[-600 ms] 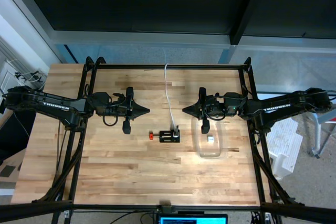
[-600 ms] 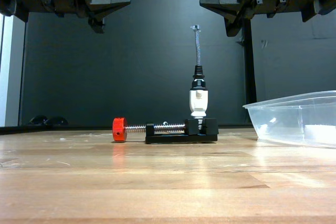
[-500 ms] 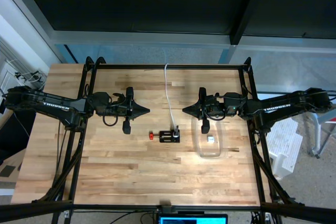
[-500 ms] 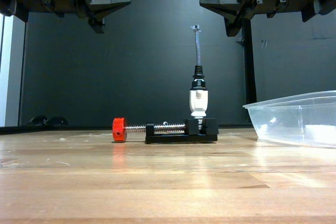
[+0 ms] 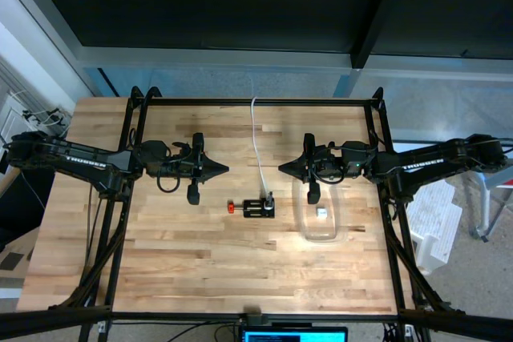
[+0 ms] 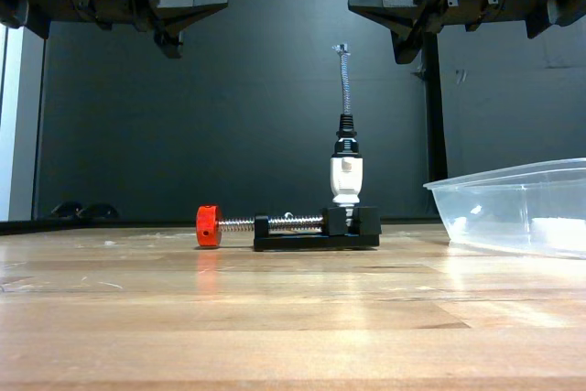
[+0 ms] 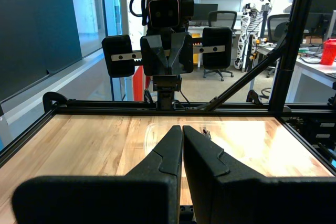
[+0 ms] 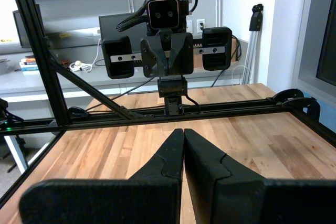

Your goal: Remove the power plug from the receptacle and place in the container

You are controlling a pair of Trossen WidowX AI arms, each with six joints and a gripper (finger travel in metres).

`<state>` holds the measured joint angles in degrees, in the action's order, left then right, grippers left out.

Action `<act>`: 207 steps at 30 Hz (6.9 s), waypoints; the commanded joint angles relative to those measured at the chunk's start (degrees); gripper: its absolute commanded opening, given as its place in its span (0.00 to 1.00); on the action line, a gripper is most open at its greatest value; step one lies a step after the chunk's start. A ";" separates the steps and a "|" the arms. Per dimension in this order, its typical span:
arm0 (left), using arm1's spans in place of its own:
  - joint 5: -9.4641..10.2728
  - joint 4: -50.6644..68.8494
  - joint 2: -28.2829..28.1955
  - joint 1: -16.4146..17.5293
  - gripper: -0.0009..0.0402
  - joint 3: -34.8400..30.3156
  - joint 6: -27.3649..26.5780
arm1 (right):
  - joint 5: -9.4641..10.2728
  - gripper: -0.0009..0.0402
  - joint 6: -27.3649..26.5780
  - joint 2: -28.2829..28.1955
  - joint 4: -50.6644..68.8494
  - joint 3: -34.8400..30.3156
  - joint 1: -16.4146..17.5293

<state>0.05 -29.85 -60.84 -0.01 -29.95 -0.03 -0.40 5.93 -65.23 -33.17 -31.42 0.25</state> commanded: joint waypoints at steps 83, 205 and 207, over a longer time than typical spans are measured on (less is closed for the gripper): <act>-0.02 -0.02 -0.02 0.02 0.02 0.00 0.02 | -5.05 0.51 6.64 -36.59 72.74 -45.55 8.26; 0.00 0.00 -0.02 0.00 0.02 0.00 0.02 | -1.11 0.52 17.64 -13.57 77.48 -21.44 12.13; -0.02 -0.02 -0.02 0.02 0.02 0.00 0.02 | -1.11 0.51 17.57 -13.40 77.37 -21.44 12.13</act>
<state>0.05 -29.85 -60.84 -0.01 -29.93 -0.01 -1.50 23.64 -78.74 44.31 -52.82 12.38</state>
